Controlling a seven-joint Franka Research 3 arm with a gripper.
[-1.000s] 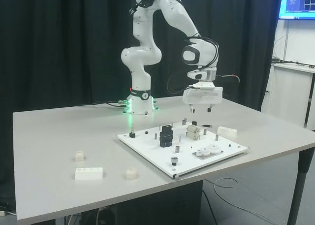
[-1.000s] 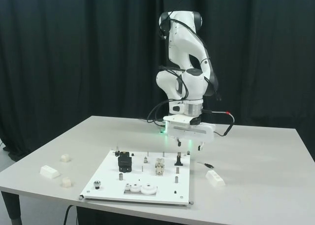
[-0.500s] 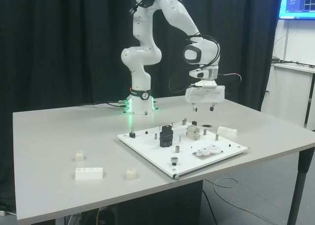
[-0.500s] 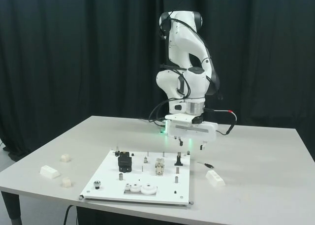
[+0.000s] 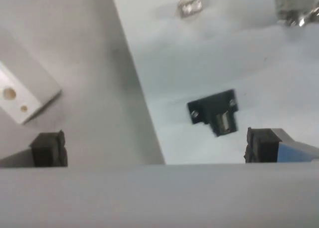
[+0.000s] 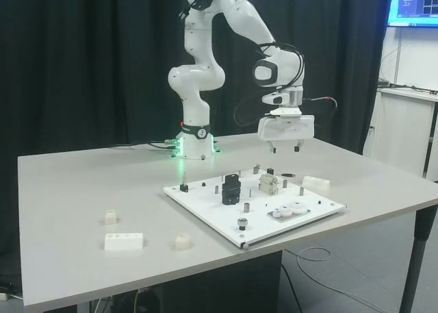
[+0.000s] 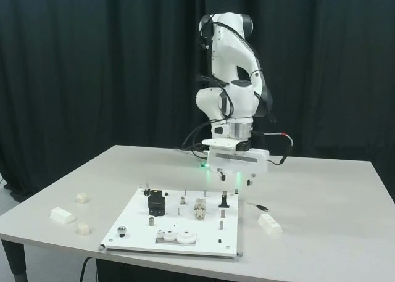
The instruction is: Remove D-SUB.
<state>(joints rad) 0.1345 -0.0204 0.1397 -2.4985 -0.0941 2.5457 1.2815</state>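
The D-SUB point(image 5: 214, 112) is a small black connector with a metal face, mounted on the white board point(image 5: 199, 53) near its edge. It also shows as a small black part on the board, the D-SUB point(image 6: 269, 170) and D-SUB point(image 7: 224, 200). My gripper point(image 5: 154, 147) hangs well above it, open wide, with nothing between the black fingertips point(image 5: 48, 148). From the room, the gripper point(image 6: 285, 148) and gripper point(image 7: 237, 181) are over the board's far edge, clearly apart from the connector.
A white block point(image 5: 25, 93), also seen as white block point(image 6: 315, 183), lies on the grey table beside the board, with a small black plug point(image 6: 288, 174) near it. The board carries a black block point(image 6: 231, 188), a metal connector point(image 6: 267, 184), white gears point(image 6: 287, 209) and several pegs. Loose white pieces point(image 6: 124, 241) lie at the table's left.
The gripper has risen a little above the board's far edge and the wrist has turned slightly. Nothing on the board moved.
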